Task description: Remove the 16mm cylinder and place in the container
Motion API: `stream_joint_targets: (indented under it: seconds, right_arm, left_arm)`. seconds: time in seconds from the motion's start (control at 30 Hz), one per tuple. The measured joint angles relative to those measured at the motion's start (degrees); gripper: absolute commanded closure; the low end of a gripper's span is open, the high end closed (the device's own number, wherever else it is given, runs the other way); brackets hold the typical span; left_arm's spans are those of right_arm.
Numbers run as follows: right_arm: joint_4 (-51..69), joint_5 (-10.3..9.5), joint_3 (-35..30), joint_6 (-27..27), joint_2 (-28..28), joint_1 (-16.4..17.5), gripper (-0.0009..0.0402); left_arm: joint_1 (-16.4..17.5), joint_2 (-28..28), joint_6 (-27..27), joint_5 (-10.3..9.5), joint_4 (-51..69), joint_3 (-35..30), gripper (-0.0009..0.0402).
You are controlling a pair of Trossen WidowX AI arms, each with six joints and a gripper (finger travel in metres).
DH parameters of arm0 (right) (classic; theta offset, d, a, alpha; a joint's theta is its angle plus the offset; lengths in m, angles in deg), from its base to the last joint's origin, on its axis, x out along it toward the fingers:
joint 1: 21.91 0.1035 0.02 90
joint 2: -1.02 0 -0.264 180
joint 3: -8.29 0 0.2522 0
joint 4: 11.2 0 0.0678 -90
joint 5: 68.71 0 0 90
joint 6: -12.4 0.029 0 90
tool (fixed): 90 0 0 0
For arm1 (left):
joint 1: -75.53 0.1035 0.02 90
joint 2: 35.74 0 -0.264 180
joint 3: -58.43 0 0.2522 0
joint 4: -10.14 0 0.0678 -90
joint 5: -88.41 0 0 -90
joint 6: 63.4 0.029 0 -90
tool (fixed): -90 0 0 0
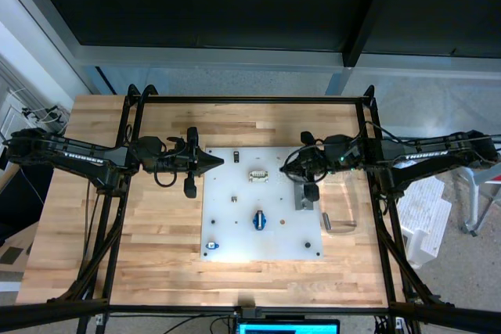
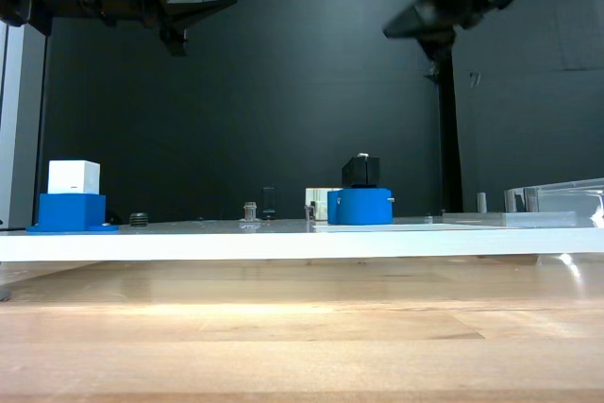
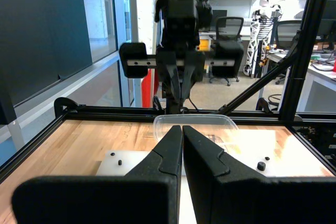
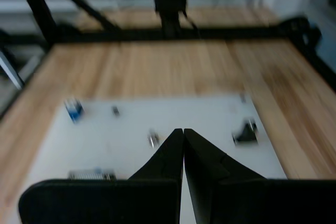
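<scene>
**A:** High view first. Where's the cylinder [image 1: 328,223]?
**B:** Just off the board's [image 1: 235,228] right edge, apparently inside the container [image 1: 352,227]. The left end effector [image 1: 221,162] and right end effector [image 1: 286,167] hang over the board.
**A:** Low view?
**B:** Both are well above the board.
**A:** Wrist views?
**B:** Each shows fingers pressed together, holding nothing. Removal looks done, and placement probably is too.

Matte black left arm [image 1: 78,156] and right arm [image 1: 427,154], white TROSSEN lettering [image 1: 81,157], black cables [image 1: 163,180], left hand [image 1: 219,162] and right hand [image 1: 286,166] with tapered wedge fingers [image 3: 168,156]
</scene>
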Motion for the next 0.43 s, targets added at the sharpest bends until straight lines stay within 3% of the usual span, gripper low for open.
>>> stream_joint_targets:
  seconds: [0.17,0.3,0.43]
  right_arm:
    - [-8.9,-1.57,1.4,-1.9,-1.2,-2.6,0.0394]
    - [-16.3,-5.35,2.2,-2.3,-3.2,-4.3,0.0394]
    - [-24.0,-5.51,3.8,-2.4,-4.8,-4.7,0.0394]
  left_arm:
    - [0.0,0.0,0.0,0.02,0.0,0.0,0.0393]
    - [0.0,0.0,0.0,0.00,0.0,0.0,0.0393]
    - [0.0,0.0,0.0,0.02,0.0,0.0,0.0393]
